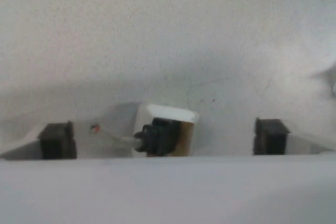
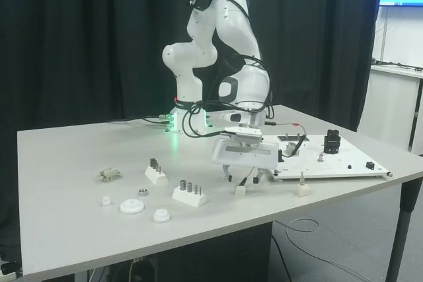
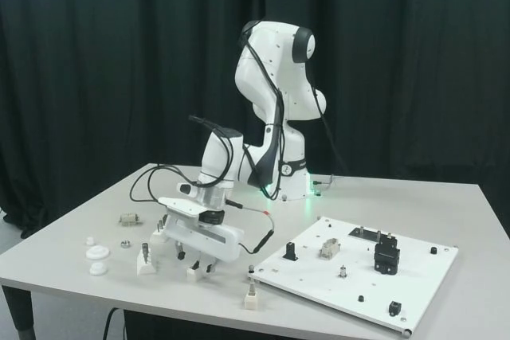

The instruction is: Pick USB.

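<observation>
The USB plug (image 1: 159, 136) is black with a thin pale cable, and it stands in a small white holder (image 1: 172, 115) on the grey table. My gripper (image 1: 164, 138) is open and hangs low over it. One black fingertip (image 1: 58, 140) is on each side of the plug, well apart from it. In the first room view the gripper (image 2: 242, 177) hovers just above the holder (image 2: 240, 190) near the table's front edge. The second room view shows the gripper (image 3: 196, 259) over the same holder (image 3: 194, 273). The plug is too small to make out in either room view.
A white board (image 2: 344, 166) carrying black parts lies beside the gripper. A white peg stand (image 2: 302, 189) sits near its front corner. On the gripper's other side stand white blocks with pegs (image 2: 188, 194) (image 2: 156, 173), white discs (image 2: 132, 207) and a small connector (image 2: 108, 175).
</observation>
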Controlling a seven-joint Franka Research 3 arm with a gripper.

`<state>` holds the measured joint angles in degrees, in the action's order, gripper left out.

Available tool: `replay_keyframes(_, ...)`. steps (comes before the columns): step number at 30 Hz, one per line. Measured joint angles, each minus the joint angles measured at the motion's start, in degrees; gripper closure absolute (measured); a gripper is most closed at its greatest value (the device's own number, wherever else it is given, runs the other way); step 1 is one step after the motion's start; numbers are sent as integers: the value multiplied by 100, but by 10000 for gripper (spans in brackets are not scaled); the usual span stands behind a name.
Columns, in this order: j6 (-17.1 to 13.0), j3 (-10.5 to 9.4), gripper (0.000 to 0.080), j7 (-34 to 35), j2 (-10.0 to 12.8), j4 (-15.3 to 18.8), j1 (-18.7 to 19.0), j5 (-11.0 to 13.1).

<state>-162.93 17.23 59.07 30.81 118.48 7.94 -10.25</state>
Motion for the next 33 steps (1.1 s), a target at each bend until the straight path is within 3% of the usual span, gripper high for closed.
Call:
replay_keyframes(1,0,-9,3,0,3,-3,-13,0)
replay_keyframes(2,0,-20,112,0,6,-6,-28,0)
replay_keyframes(8,0,-89,112,0,8,-24,-115,0)
replay_keyframes(9,-1,-103,272,0,8,-27,-127,0)
replay_keyframes(17,-1,-182,272,0,8,-58,-168,0)
replay_keyframes(18,-1,-189,636,0,8,-62,-168,0)
replay_keyframes(22,1,-201,636,0,5,-97,-169,0)
replay_keyframes(23,1,-204,732,0,5,-103,-168,0)
replay_keyframes(33,91,-205,732,-19,-81,-204,-195,-3)
